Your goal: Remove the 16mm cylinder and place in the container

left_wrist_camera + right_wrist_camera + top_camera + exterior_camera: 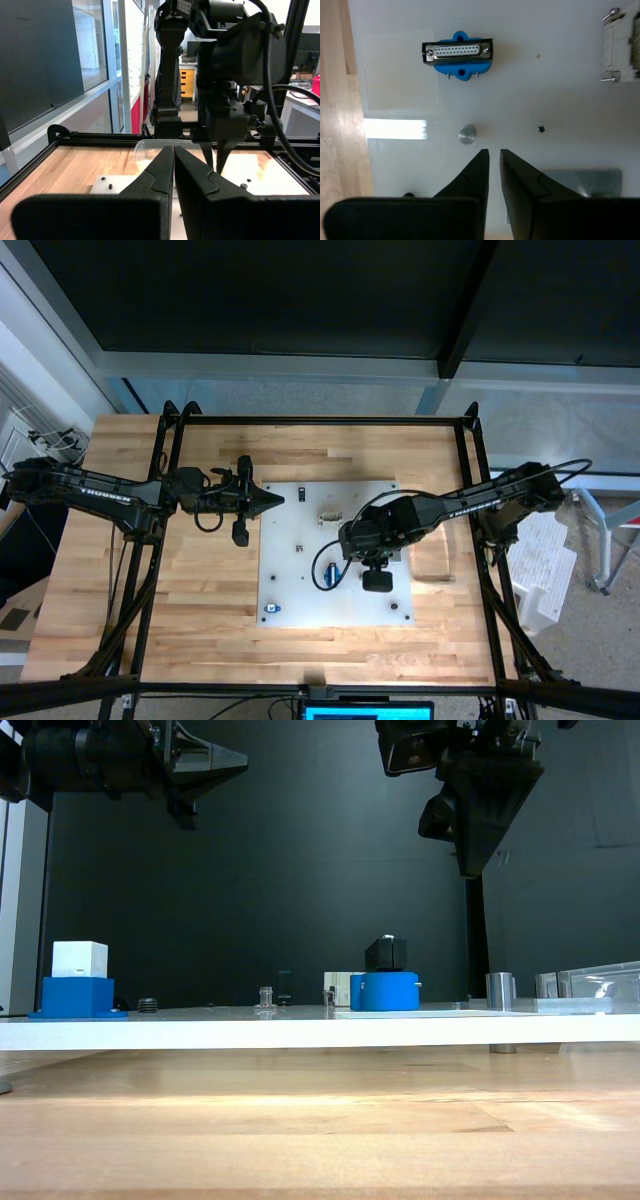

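The 16mm cylinder (467,135) stands upright on the white board (300,590); the right wrist view shows its round grey top, just ahead of and slightly to one side of my right gripper (494,151). In the low view the cylinder (499,992) stands on the board's right part. The right gripper (470,870) hangs well above it, pointing down, fingers almost together and empty. The container (435,560), a clear tray, lies at the board's right edge. My left gripper (278,500) is shut and empty, held high at the board's left edge.
On the board are a blue cylindrical fitting (390,990), a blue block with a white cube (75,985), a blue D-sub connector (458,54) and a grey block (585,180). A black frame (320,421) rims the table.
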`<state>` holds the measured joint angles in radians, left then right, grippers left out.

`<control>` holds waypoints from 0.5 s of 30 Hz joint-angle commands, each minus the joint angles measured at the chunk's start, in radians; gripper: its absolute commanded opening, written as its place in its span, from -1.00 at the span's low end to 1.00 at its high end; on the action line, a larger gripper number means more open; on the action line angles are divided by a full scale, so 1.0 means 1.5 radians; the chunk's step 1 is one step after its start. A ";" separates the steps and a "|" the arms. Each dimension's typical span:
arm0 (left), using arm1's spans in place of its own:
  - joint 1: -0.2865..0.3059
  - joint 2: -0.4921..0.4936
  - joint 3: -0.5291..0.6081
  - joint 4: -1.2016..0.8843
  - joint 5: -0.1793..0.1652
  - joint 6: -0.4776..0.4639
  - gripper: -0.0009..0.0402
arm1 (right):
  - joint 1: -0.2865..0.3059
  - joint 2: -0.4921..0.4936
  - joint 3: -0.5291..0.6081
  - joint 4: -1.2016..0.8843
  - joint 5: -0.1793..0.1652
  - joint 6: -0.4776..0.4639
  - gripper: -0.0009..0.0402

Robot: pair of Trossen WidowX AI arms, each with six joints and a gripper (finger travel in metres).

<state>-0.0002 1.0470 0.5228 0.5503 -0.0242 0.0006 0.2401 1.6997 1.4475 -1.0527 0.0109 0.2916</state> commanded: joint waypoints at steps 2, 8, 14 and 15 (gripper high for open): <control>0.000 0.000 0.000 0.000 0.000 0.000 -0.96 | 0.011 0.010 0.000 0.005 0.019 0.015 -0.65; 0.000 0.000 0.000 0.000 0.000 0.000 -0.96 | 0.021 0.040 0.000 0.014 0.022 0.032 -0.54; 0.000 0.000 0.000 0.000 0.000 0.000 -0.96 | 0.031 0.063 0.000 0.022 0.034 0.047 -0.35; 0.000 0.000 0.000 0.000 0.000 0.000 -0.96 | 0.034 0.065 0.000 0.022 0.034 0.048 -0.32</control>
<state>-0.0002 1.0470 0.5224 0.5503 -0.0242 0.0002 0.2855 1.7920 1.4494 -1.0210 0.0612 0.3626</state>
